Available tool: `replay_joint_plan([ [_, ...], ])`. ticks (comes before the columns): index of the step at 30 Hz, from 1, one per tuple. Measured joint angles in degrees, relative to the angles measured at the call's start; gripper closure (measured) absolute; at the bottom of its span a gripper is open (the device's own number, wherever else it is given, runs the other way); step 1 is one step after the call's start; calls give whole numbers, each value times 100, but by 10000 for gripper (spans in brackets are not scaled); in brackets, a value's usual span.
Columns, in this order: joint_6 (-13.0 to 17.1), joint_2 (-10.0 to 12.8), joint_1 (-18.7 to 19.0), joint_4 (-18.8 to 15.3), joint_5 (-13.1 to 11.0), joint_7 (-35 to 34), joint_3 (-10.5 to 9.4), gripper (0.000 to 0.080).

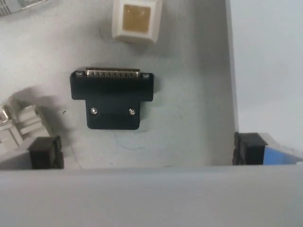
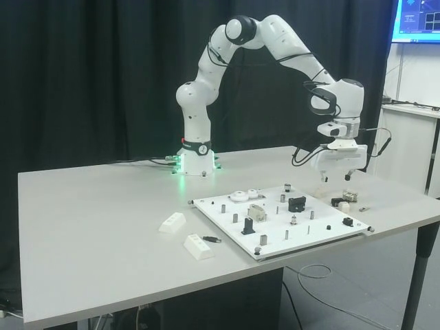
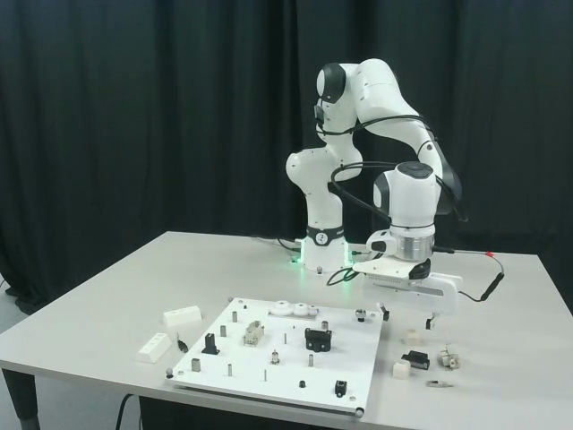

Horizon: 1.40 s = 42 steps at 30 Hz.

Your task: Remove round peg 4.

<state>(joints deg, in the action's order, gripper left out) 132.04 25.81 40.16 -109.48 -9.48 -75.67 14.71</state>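
Two fingers of the gripper (image 1: 147, 151) stand wide apart, with nothing between them. The gripper hangs from the white arm (image 3: 407, 193) above the grey surface (image 3: 107, 305), just off the edge of the white board (image 3: 269, 381) and not over it.

In the wrist view a black plug (image 1: 112, 99) with a row of metal pins lies flat on the surface directly below the open gripper. A small white block (image 1: 136, 21) sits near the plug, and a grey connector (image 1: 19, 125) lies beside one fingertip.

Several short upright pegs (image 3: 223, 331) stand in holes on the board. The pictures do not show which of them is round peg 4. Seen from the second room view, the pegs lie at about 8 o'clock from the gripper, well apart from it, and none is touched. In the first room view the same pegs (image 2: 235, 217) lie at roughly 8 o'clock from the gripper (image 2: 337, 176).

Two longer white blocks (image 3: 182, 315) rest on the surface at 9 o'clock from the board in the second room view, apart from everything the gripper (image 3: 407, 315) hovers over
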Motion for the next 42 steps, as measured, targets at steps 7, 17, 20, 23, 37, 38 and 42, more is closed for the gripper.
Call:
replay_joint_plan([
  [7, 0, 0, 0, 9, 19, 0, 7, 3],
  [17, 0, -1, 0, 18, 89, 15, 20, 3],
  [20, -17, -3, 0, 18, 129, 46, 32, 3],
  [23, -96, -8, 0, 18, 179, 125, 67, 3],
  [37, -815, -175, -116, -58, 601, 375, 433, 3],
  [38, -856, -203, -150, -80, 627, 404, 462, 3],
  [42, -893, -319, -332, -210, 690, 614, 510, 3],
])
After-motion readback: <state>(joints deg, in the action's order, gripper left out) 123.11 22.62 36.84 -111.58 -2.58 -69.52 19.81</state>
